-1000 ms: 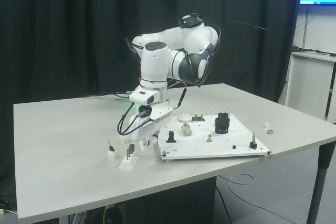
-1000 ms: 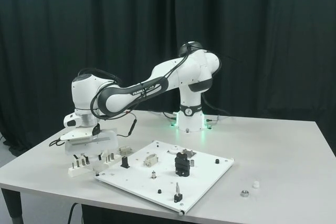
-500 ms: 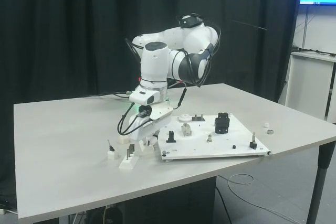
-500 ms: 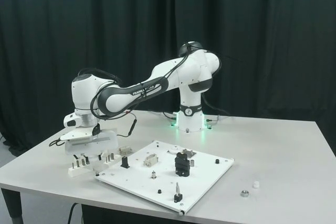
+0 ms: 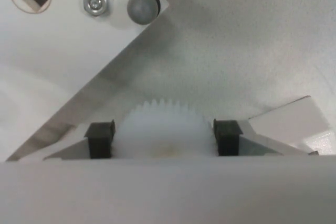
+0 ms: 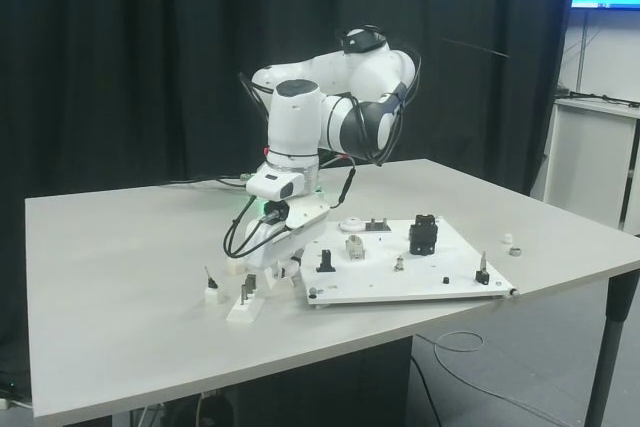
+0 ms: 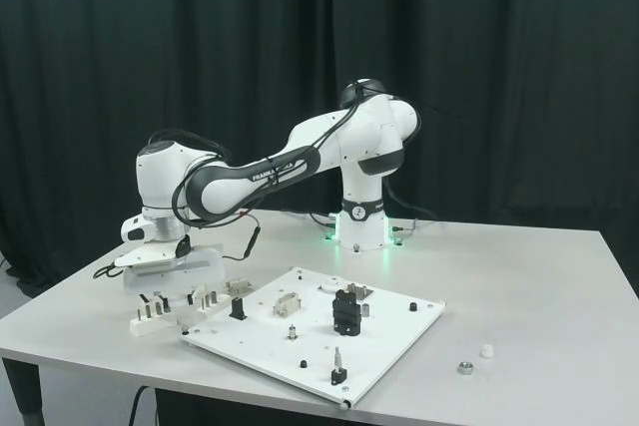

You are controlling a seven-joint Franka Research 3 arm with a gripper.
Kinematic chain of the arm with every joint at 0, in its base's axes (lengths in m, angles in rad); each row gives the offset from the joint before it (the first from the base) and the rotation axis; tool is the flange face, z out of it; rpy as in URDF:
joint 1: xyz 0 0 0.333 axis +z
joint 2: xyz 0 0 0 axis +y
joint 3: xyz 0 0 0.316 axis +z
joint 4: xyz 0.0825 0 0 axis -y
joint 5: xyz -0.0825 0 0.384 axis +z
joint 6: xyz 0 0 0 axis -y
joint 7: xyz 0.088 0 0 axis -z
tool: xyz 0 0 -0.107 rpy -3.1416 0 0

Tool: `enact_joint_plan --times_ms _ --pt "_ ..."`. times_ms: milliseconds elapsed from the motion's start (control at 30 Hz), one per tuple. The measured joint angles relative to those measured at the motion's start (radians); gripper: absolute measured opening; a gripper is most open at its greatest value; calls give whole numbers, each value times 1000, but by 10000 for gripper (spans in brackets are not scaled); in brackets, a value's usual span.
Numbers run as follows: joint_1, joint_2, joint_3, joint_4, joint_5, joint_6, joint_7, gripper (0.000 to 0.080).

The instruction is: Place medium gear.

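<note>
Medium gear [image 5: 164,129], white and toothed, sits clamped between the two black fingertips of the gripper [image 5: 164,139] just off the corner of the white assembly board [image 5: 63,45] (low over the grey table [image 5: 247,35]); we judge pickup done, placement pending.

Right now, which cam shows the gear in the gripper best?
Wrist view: the white gear fills the space between the two black fingertips, teeth visible, shut on it. In both room views the gripper sits low by the white board, and the gear itself cannot be made out.
</note>
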Motion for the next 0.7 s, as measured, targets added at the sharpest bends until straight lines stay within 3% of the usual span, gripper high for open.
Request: enact_joint_plan --times_ms 700 --pt "0 1 -1 0 -14 0 11 402"
